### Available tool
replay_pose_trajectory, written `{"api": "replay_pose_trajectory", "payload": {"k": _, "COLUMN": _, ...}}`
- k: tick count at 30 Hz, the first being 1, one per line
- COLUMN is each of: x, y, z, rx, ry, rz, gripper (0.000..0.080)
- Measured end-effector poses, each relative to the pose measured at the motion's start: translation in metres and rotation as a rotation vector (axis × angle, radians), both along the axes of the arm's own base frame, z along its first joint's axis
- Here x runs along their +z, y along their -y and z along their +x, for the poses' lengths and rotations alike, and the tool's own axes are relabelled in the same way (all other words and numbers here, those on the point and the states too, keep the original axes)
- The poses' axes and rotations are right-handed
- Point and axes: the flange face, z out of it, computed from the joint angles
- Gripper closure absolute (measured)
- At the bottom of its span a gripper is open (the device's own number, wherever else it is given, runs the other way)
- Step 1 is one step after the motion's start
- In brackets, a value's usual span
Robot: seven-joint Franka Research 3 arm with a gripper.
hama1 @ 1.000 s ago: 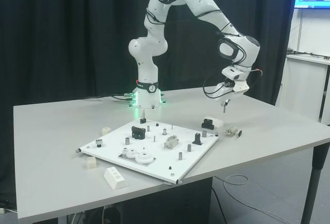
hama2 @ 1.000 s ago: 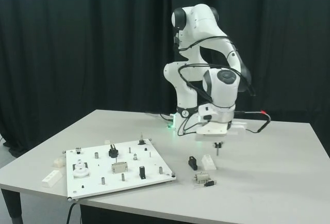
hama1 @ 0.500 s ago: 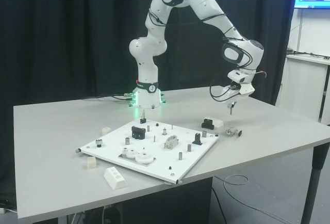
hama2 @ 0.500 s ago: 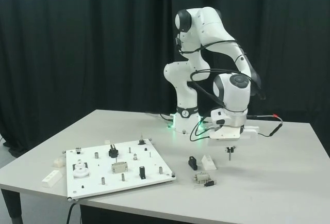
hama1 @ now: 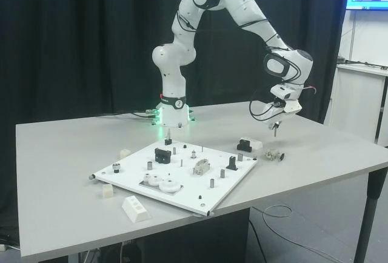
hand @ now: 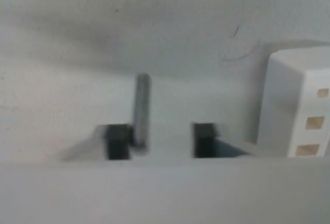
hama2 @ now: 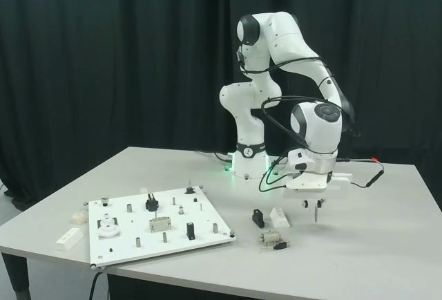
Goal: Place round peg 2.
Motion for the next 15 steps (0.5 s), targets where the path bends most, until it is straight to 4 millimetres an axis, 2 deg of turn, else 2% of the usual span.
{"api": "replay_pose_trajectory", "payload": {"k": 4, "x": 0.0004, "y": -0.0016, "z": -0.0002, "rx": 0.001, "ry": 0.003, "rz": -0.004, "gripper": 0.0552}}
{"api": "replay_pose_trajectory", "payload": {"k": 5, "x": 0.0006, "y": -0.002, "z": -0.0003, "rx": 0.0, "ry": 0.004, "rz": -0.005, "gripper": 0.0205}}
{"api": "replay_pose_trajectory", "payload": {"k": 11, "x": 0.0014, "y": -0.0044, "z": -0.0008, "rx": 0.001, "ry": 0.009, "rz": -0.011, "gripper": 0.0205}}
{"api": "replay_pose_trajectory", "payload": {"k": 12, "x": 0.0015, "y": -0.0047, "z": -0.0009, "rx": 0.001, "ry": 0.01, "rz": -0.011, "gripper": 0.0046}}
{"api": "replay_pose_trajectory", "payload": {"k": 15, "x": 0.0018, "y": -0.0055, "z": -0.001, "rx": 0.001, "ry": 0.011, "rz": -0.013, "gripper": 0.0046}}
